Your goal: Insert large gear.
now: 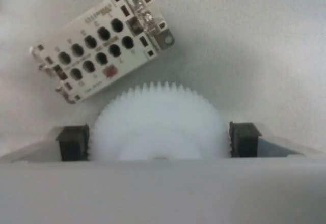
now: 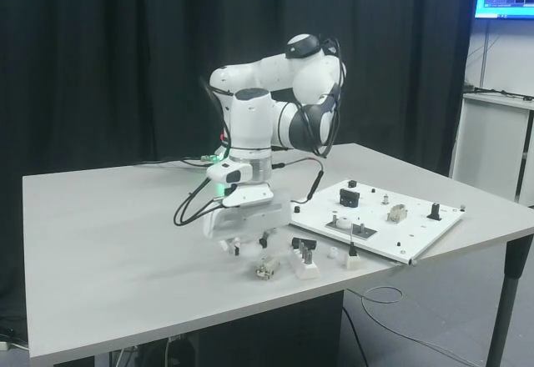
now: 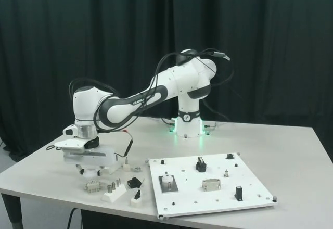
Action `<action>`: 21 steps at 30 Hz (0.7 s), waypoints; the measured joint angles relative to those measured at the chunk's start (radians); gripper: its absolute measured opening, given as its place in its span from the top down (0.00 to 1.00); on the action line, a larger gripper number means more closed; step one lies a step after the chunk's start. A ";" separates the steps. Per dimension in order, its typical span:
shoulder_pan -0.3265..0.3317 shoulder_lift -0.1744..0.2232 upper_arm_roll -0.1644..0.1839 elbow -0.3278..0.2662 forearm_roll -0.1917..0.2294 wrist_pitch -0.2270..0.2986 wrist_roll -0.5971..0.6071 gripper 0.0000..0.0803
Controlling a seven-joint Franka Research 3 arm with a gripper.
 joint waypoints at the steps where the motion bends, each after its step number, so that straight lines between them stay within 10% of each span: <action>1: 0.002 0.000 -0.004 0.001 0.000 -0.008 0.000 0.26; 21: 0.094 0.000 -0.106 0.006 0.000 -0.199 0.084 0.26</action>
